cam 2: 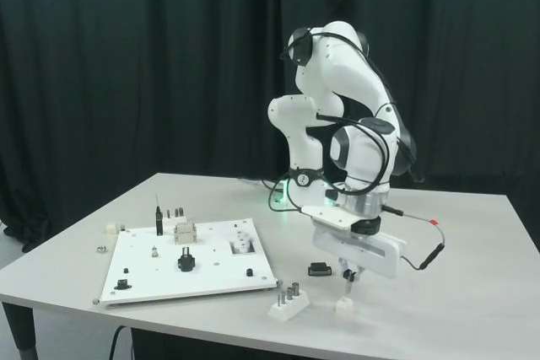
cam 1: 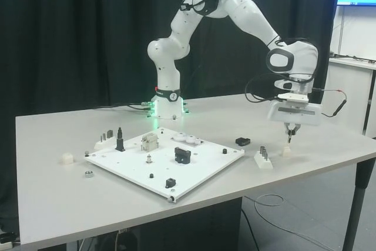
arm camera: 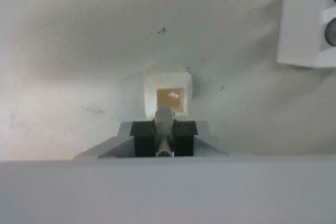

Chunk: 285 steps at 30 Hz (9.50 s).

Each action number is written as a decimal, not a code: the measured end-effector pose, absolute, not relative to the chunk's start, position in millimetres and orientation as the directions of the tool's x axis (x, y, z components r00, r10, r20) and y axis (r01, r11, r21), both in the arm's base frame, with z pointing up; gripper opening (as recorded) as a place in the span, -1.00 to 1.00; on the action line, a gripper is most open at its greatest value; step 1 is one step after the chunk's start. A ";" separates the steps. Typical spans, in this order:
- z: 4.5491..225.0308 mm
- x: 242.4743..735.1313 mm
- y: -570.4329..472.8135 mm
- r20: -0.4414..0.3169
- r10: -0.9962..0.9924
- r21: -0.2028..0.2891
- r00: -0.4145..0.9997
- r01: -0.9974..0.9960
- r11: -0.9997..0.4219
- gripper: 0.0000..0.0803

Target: Insert Ethernet.

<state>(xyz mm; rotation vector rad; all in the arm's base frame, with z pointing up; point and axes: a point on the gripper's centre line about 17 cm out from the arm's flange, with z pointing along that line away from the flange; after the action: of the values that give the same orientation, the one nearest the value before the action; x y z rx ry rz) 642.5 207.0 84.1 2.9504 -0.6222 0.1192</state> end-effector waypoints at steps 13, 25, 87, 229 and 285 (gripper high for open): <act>94.4 642.6 207.9 0.090 -0.394 0.120 0.915 -0.403 -0.907 -0.83; 98.0 644.6 206.8 0.091 -0.379 0.120 0.921 -0.388 -0.914 -0.83; 165.8 683.2 -72.5 -0.053 0.446 0.197 0.894 0.447 -0.872 -0.83; 90.6 696.3 -318.1 0.014 0.968 0.059 -0.251 0.967 0.250 -0.84; 79.1 692.1 -313.2 0.064 0.971 0.057 -0.229 0.973 0.225 -0.84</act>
<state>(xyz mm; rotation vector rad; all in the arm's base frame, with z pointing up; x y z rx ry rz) 692.1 -313.2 79.1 1.9600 2.4702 0.1337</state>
